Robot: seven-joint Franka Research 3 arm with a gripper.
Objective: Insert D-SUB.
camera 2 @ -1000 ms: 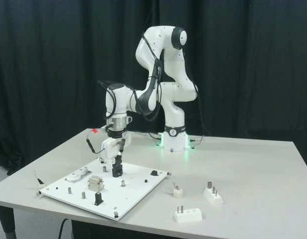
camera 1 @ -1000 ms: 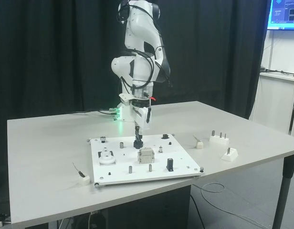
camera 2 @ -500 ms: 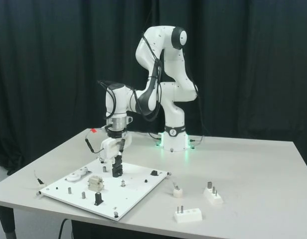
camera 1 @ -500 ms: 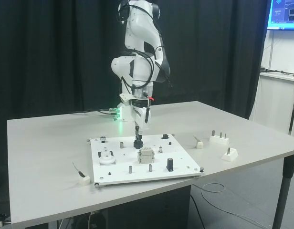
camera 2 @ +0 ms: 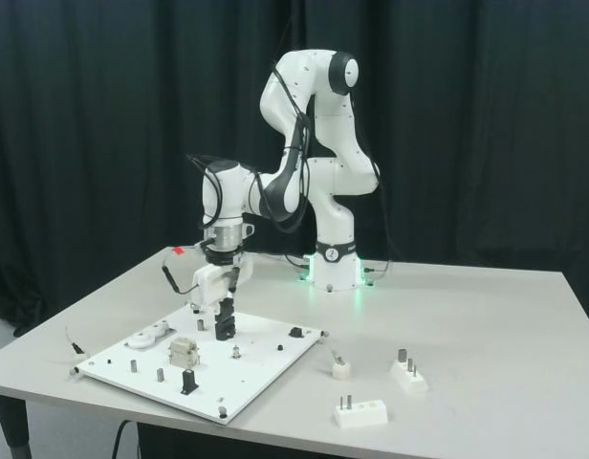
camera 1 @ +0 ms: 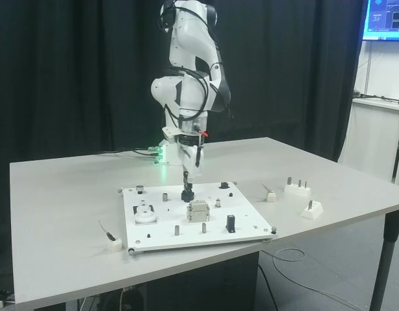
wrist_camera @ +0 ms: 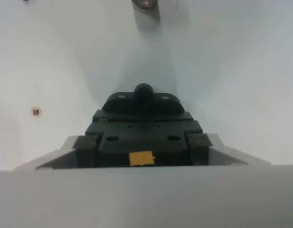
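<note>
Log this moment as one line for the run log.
phase: inserting | gripper: shut on black connector | place: white board | arm: upright

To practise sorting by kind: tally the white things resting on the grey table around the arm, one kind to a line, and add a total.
white board: 1
white blocks with upright pegs: 2
smaller white blocks: 2
Total: 5

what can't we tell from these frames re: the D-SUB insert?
- Socket under the D-SUB connector: hidden by the connector itself in the wrist view; too small in both room views.
- Seating depth on the white board: too small in both room views.
- Hand finger contact: fingers cut off by the wrist view's edge.
</note>
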